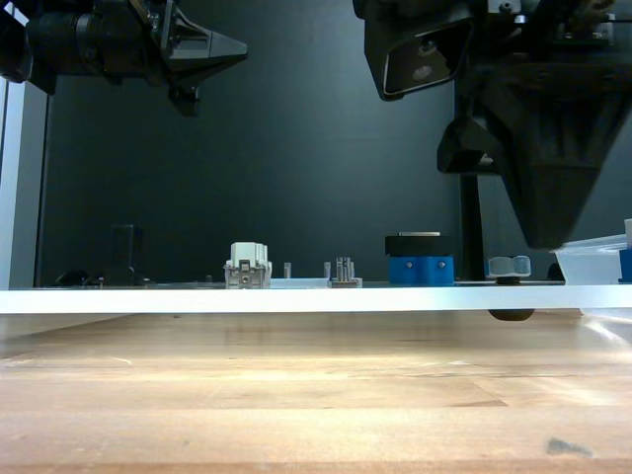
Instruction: Unfasten the M12 fastener and place in the container
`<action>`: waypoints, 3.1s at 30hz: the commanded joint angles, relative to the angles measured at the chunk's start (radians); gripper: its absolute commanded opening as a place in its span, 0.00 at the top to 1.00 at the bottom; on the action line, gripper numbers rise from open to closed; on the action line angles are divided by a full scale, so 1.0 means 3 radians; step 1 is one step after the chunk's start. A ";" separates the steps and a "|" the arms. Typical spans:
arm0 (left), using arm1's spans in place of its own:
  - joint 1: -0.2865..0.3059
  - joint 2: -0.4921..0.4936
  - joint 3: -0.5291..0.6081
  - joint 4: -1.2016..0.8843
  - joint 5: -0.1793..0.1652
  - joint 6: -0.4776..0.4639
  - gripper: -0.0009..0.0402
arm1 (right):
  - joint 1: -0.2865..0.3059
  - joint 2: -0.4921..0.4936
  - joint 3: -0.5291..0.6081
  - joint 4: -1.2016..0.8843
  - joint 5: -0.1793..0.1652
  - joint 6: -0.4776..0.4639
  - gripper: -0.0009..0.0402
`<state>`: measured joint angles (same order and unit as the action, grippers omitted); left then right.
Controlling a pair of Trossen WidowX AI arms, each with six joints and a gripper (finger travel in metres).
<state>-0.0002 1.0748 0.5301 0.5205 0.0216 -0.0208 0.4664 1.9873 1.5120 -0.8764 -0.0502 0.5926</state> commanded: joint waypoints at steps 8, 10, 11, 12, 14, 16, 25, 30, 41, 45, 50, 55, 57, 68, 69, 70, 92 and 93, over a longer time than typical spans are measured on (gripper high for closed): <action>0.0000 0.0001 0.0000 0.0003 0.0000 0.0001 0.98 | -0.0008 0.0001 -0.0065 -0.0006 0.0094 -0.0001 0.98; 0.0001 0.0001 0.0000 0.0003 0.0000 0.0001 0.98 | -0.0013 0.0001 -0.0076 -0.0009 0.0106 0.0000 0.98; 0.0000 0.0001 0.0000 0.0001 0.0000 0.0001 0.98 | -0.0013 0.0001 -0.0081 -0.0011 0.0106 0.0000 0.98; 0.0000 0.0001 0.0000 0.0001 0.0000 0.0001 0.98 | -0.0013 0.0001 -0.0084 -0.0013 0.0107 0.0000 0.98; 0.0000 0.0001 0.0000 0.0003 0.0000 0.0001 0.98 | -0.0013 0.0001 -0.0088 -0.0014 0.0108 0.0001 0.98; 0.0001 0.0001 0.0000 0.0003 0.0000 0.0001 0.98 | -0.0017 0.0001 -0.0097 -0.0014 0.0108 0.0003 0.98; 0.0000 0.0001 0.0000 0.0001 0.0000 0.0001 0.98 | -0.0019 0.0001 -0.0102 -0.0037 0.0225 0.0015 0.98; 0.0000 0.0001 0.0000 0.0003 0.0000 0.0001 0.98 | -0.0019 -0.0019 -0.0102 -0.0137 0.0364 -0.0018 0.98; 0.0001 0.0001 0.0000 0.0003 0.0000 0.0001 0.98 | -0.0018 -0.0169 -0.0056 -0.0604 0.1025 0.0268 0.98; 0.0000 0.0001 0.0000 0.0001 0.0000 0.0001 0.98 | -0.0018 -0.0174 -0.0056 -0.0576 0.0660 0.0423 0.98; 0.0001 0.0001 0.0000 0.0001 0.0000 0.0001 0.98 | -0.0019 -0.0182 0.0053 -0.0548 0.0422 0.0968 0.97; 0.0001 0.0001 0.0000 0.0004 0.0000 0.0001 0.98 | -0.0019 -0.0118 0.0304 -0.0706 0.0429 0.1071 0.90; 0.0000 0.0001 0.0000 0.0003 0.0000 0.0001 0.98 | -0.0019 -0.0058 0.0426 -0.0810 0.0441 0.1175 0.85; 0.0000 0.0001 0.0000 0.0003 0.0000 0.0001 0.98 | -0.0028 0.0343 0.0863 -0.1036 0.0440 0.1527 0.54; 0.0000 0.0001 0.0000 0.0003 0.0000 0.0001 0.98 | -0.0029 0.0360 0.0860 -0.1034 0.0440 0.1531 0.52; 0.0000 0.0001 0.0000 0.0003 0.0000 0.0001 0.98 | -0.0033 0.0387 0.0858 -0.1030 0.0426 0.1558 0.49; 0.0000 0.0001 0.0000 0.0003 0.0000 0.0001 0.98 | -0.0056 0.0388 0.0483 -0.0627 0.0337 0.1731 0.49; 0.0000 0.0001 0.0000 0.0001 0.0000 0.0001 0.98 | -0.0056 0.0388 0.0483 -0.0626 0.0337 0.1732 0.50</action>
<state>-0.0002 1.0748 0.5301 0.5209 0.0216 -0.0208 0.4503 2.1048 1.6573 -1.0641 0.0486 1.1122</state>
